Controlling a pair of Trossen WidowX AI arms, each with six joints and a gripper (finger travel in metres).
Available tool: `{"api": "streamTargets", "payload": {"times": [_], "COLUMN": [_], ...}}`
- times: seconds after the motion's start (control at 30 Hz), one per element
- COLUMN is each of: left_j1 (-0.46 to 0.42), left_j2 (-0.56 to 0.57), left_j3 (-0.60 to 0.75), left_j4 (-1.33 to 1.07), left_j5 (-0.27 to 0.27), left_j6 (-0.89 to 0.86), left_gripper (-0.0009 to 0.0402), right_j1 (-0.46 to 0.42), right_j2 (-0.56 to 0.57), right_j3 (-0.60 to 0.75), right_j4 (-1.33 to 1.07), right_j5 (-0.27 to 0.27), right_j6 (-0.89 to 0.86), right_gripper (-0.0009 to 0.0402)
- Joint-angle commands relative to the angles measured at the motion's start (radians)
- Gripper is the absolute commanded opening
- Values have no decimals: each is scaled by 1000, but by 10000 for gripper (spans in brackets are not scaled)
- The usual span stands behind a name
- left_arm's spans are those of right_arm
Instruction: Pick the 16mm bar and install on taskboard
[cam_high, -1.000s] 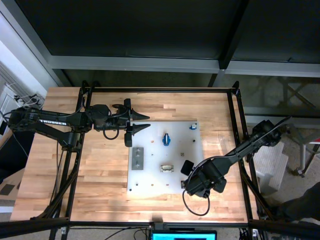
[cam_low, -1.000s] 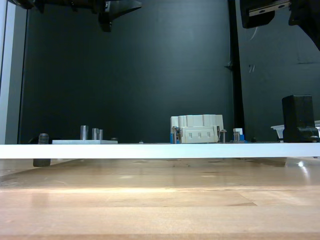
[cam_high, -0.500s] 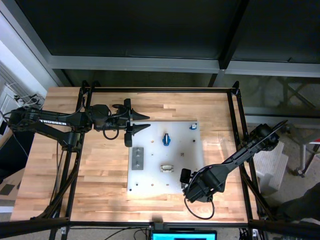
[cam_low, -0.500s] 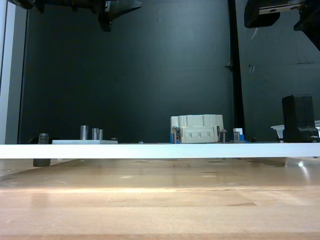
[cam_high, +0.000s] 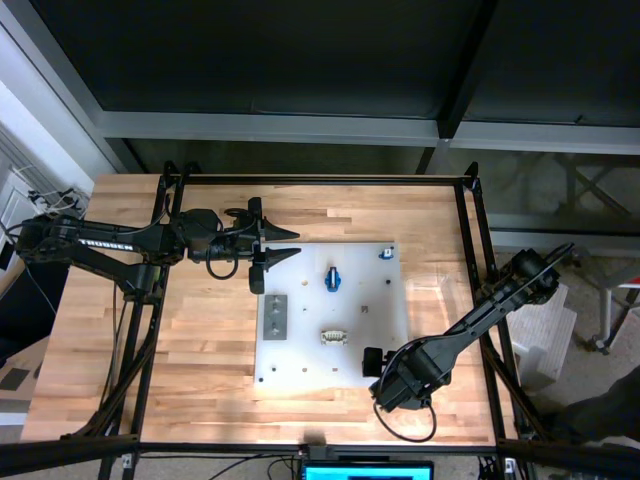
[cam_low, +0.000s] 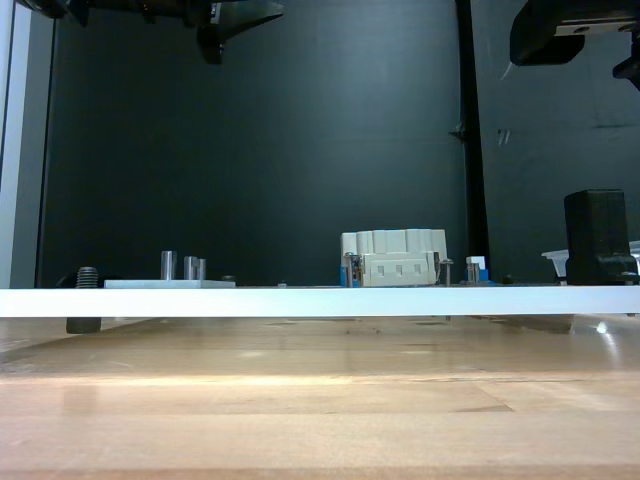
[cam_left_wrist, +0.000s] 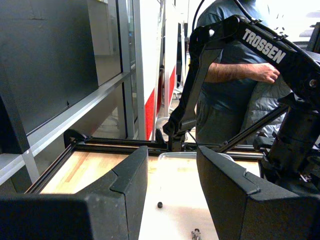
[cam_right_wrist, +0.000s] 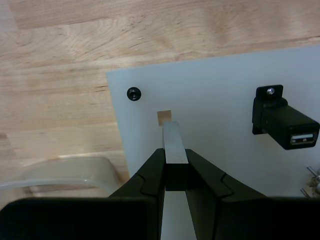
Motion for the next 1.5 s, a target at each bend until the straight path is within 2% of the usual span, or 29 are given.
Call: {"api": "streamTargets", "payload": {"times": [0.03,0.73,1.5], "left_j1": [0,0,0], "left_j2": [0,0,0], "left_j3": [0,0,0], "left_j4": [1,1,1], "left_j5": [0,0,0], "left_j6": [0,0,0], "left_gripper": [131,131,131], "right_j1": [2,2,2], "right_j2": [-1,-1,-1], "right_j3": [-6,-47,-74], "right_j4": [13,47,75], "right_j5": [-1,-2,-2], "right_j6": [-5,-90,-98], "right_gripper": [4,4,4]}}
